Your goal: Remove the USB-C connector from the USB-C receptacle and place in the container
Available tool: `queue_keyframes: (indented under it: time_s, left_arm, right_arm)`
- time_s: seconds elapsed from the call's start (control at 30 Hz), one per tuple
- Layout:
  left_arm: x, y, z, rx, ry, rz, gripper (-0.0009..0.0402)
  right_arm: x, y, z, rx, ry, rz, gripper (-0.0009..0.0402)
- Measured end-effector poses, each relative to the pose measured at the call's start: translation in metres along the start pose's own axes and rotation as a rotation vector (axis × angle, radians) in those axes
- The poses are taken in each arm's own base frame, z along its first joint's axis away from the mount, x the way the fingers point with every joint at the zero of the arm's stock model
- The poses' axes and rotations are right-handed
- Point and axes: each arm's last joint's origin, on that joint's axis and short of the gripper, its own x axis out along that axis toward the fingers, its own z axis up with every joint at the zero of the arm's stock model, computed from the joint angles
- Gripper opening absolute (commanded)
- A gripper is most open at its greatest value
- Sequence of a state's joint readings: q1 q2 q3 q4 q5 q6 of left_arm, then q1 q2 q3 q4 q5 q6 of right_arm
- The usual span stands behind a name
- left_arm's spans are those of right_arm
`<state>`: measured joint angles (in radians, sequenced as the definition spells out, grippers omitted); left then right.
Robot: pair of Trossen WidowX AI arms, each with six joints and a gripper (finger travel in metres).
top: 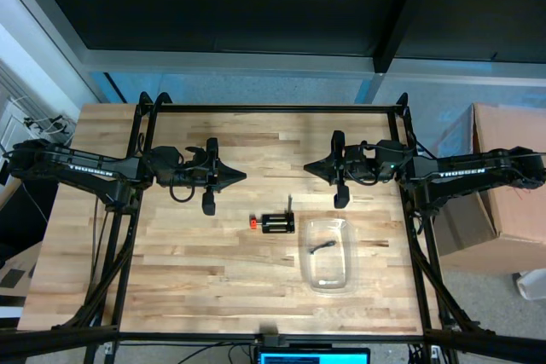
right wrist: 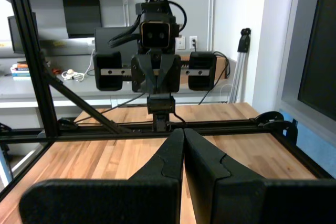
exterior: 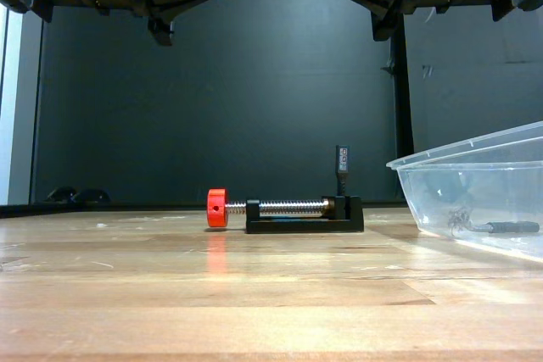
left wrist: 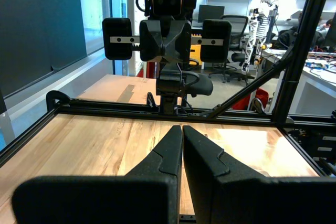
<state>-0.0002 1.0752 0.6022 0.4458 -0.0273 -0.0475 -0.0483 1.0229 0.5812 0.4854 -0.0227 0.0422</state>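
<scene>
Inside the clear container, right of centre on the tabletop, the USB-C connector lies free, out of the USB-C receptacle. From above it is only a small dark shape. The low view shows it lying flat on the container floor, its inner end blurred behind the plastic, perhaps a short cable tail. That level view also shows the receptacle standing upright on a black clamp with a red knob; from above it is a thin sliver. The container's right side is cut off there. Both arms hang high over the tabletop, tips facing each other. Only the wrist views show that the left claw and right claw have their fingers pressed together, holding nothing.
</scene>
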Motion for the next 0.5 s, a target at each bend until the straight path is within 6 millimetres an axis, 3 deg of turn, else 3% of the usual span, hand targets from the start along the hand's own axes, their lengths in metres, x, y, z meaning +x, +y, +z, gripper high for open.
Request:
queue_keyframes:
  time_s: [0.5]
  left_arm:
    - [0.0000,0.0000,-0.0001,0.000,0.000,0.000,0.0000]
  right_arm:
    - [-0.0003,0.0022,-0.0020,0.005,0.007,0.030,0.0000]
